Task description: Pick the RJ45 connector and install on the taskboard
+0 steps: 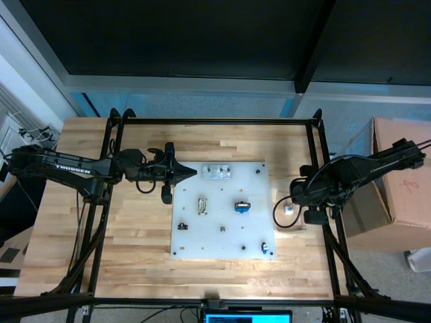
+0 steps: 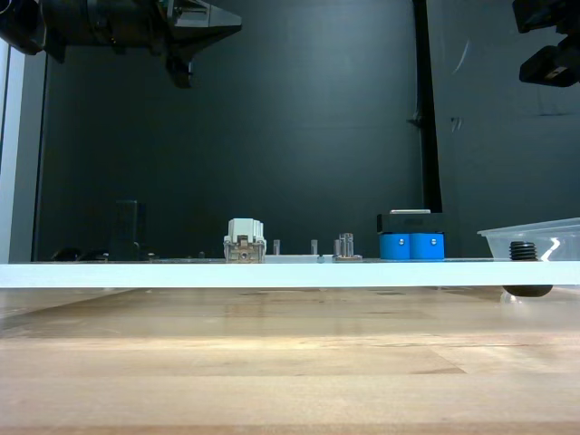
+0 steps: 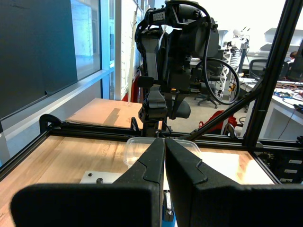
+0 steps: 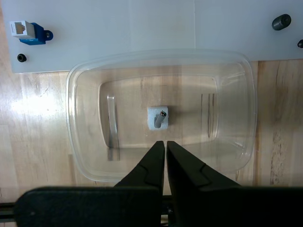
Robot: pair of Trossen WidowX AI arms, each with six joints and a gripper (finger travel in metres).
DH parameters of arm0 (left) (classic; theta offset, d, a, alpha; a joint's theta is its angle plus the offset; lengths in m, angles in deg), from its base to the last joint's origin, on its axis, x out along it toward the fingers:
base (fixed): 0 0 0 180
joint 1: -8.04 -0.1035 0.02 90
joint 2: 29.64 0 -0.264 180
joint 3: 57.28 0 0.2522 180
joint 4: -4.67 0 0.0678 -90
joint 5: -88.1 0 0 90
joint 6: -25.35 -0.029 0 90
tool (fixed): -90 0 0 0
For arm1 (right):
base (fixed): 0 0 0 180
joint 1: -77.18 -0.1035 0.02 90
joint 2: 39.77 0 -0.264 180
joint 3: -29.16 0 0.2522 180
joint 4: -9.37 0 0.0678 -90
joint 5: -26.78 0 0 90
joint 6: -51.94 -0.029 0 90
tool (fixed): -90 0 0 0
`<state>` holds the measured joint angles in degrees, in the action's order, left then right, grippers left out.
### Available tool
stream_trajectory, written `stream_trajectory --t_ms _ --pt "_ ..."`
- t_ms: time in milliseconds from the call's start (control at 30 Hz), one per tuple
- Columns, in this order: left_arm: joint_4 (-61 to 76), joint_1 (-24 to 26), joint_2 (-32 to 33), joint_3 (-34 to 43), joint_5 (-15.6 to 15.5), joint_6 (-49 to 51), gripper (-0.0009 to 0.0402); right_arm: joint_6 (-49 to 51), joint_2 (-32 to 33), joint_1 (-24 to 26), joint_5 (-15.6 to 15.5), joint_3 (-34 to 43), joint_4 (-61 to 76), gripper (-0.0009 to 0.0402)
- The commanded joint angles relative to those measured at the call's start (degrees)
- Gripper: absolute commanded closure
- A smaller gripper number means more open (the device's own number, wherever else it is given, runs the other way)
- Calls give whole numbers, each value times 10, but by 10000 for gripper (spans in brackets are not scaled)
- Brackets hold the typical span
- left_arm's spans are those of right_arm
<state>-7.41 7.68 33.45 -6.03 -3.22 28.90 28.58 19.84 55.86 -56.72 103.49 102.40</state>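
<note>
The small white RJ45 connector [image 4: 157,117], lying free in the clear plastic tray [image 4: 222,137], is too small in the high view to tell how it lies. In the low view the tray runs off the right edge and the connector cannot be made out. There the black left gripper [image 3: 164,142], high at the left, and the black right gripper [image 4: 165,144], high above the tray, are cut by the top edge.

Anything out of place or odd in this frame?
Nothing stands out. The RJ45 connector lies free in the clear tray beside the taskboard, clear of its seat. The right gripper hangs above the tray, shut and empty; the left gripper is raised over the taskboard's left edge, also shut.
</note>
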Motion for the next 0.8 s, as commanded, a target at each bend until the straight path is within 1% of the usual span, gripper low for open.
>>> stream_trajectory --t_ms 33,133,267,400,600,800 --pt "0 0 0 0 0 0 393 -2 2 0 2 -2 -1 347" --pt "0 0 0 0 0 0 393 -2 4 0 14 -3 -2 310" --pt "0 0 0 0 0 0 393 -4 9 0 15 -5 -3 267" --pt "0 0 0 0 0 0 393 -4 13 -1 15 -14 -4 239" --pt "0 0 0 0 0 0 393 -23 18 -2 13 -68 -40 214" --pt "0 0 0 0 0 0 393 -21 19 -3 12 -123 -75 208"
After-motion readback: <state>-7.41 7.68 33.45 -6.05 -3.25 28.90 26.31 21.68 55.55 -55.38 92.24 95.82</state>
